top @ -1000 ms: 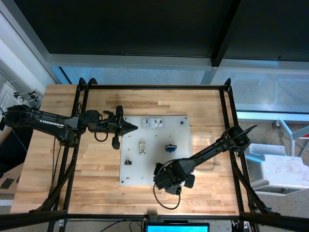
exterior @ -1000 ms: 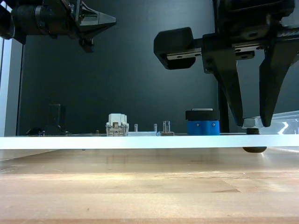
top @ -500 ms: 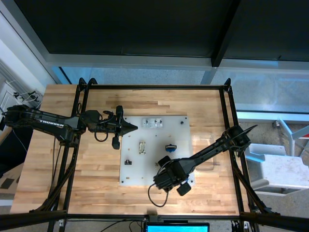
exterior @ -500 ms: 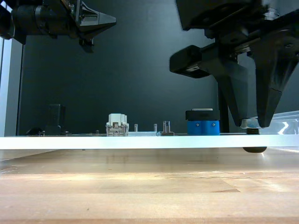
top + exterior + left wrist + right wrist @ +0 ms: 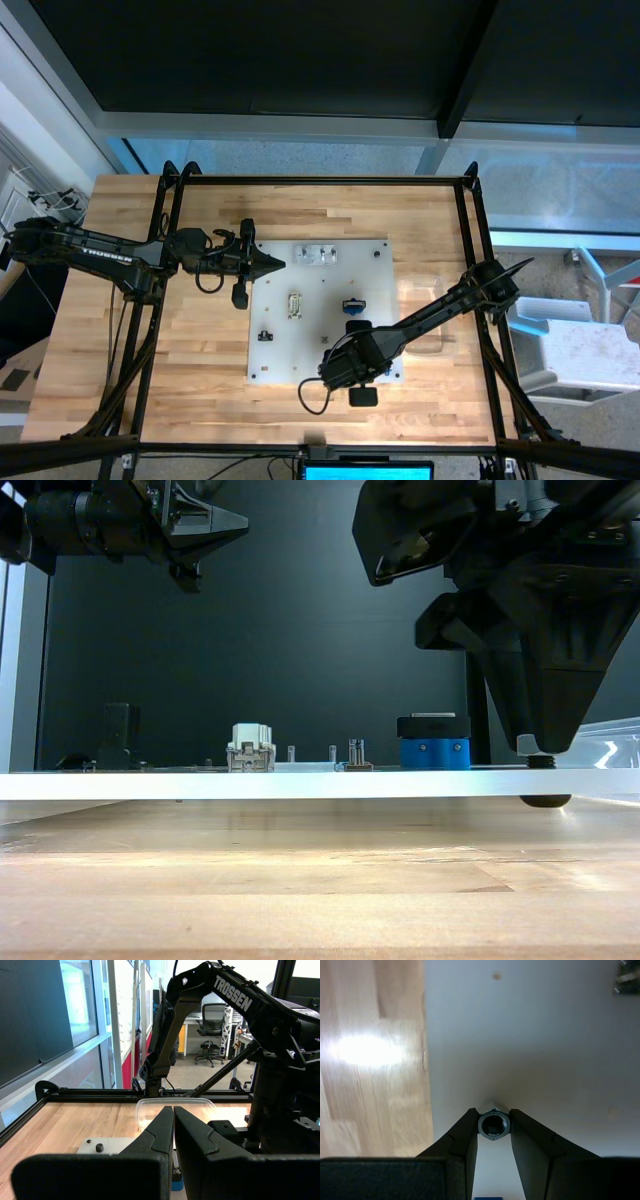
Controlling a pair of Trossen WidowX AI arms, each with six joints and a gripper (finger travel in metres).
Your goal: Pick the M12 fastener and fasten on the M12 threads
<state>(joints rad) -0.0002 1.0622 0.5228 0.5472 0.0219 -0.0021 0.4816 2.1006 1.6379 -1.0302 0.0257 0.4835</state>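
Nut [image 5: 494,1125] on its stud [image 5: 541,763], tight between jaws of right gripper [image 5: 493,1115]; left gripper [image 5: 280,264] aloft far-left, jaws together.

nut [image 5: 494,1125]: shiny metal | board [image 5: 545,1035]: matt white | table [image 5: 370,1100]: glossy wood

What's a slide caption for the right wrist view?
Right gripper shut on the M12 nut atop its stud on the white board; left gripper parked above board's far-left edge.

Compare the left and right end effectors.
The left end effector hangs high above the board's far left edge, pointing sideways; the right end effector points down at the board's near right edge. The left is shut on nothing; the right is shut on the small silver nut. Both are black and tapered.
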